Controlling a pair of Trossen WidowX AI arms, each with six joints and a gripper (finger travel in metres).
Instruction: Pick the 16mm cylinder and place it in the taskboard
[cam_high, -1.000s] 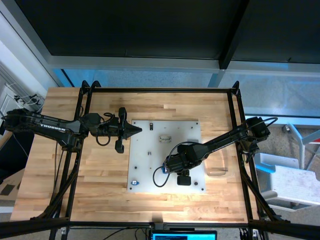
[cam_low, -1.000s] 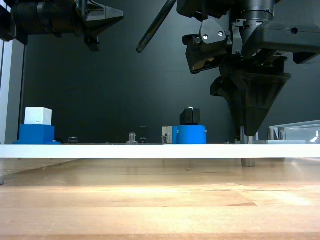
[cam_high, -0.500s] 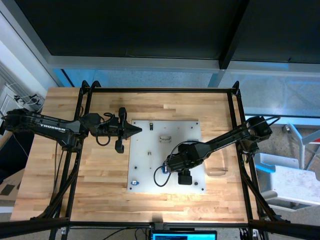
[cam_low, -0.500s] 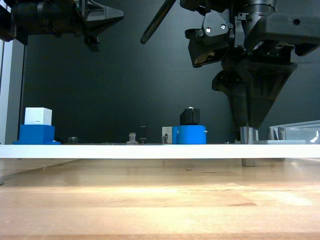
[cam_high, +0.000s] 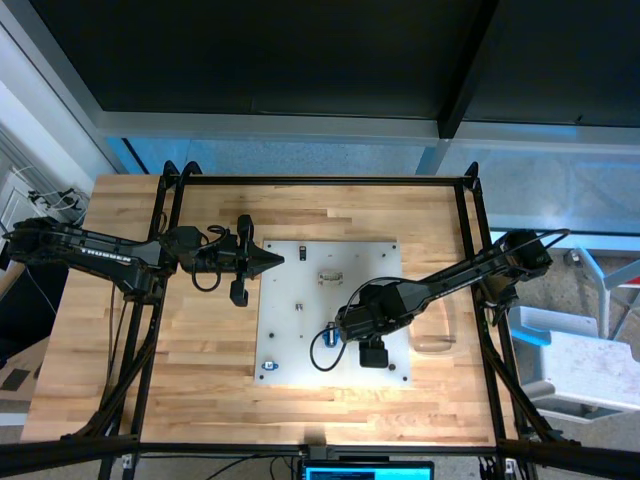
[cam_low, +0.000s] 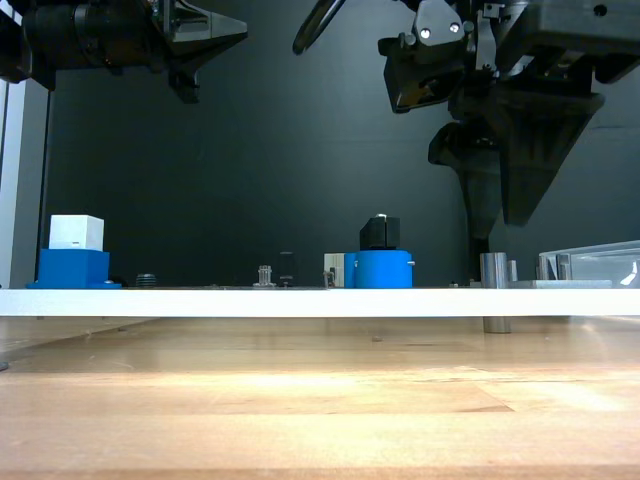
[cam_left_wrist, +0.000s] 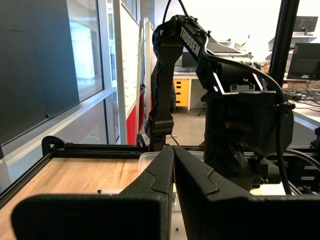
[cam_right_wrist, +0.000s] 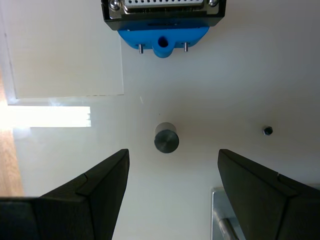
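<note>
Right pincer (cam_low: 497, 232) wide open, empty, hovers just above 16mm cylinder (cam_right_wrist: 166, 141), which stands upright in taskboard (cam_high: 295, 340). Left pincer (cam_high: 274, 259) closed, empty, raised at taskboard's left edge.

Cylinder (cam_right_wrist: 166, 140) upright in taskboard (cam_right_wrist: 240, 75), right gripper (cam_right_wrist: 173, 151) spread above, blue connector (cam_right_wrist: 163, 37) nearby

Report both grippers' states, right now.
Left gripper: shut, empty, raised at the taskboard's left edge.
Right gripper: open, empty, above the cylinder standing in the taskboard.
</note>
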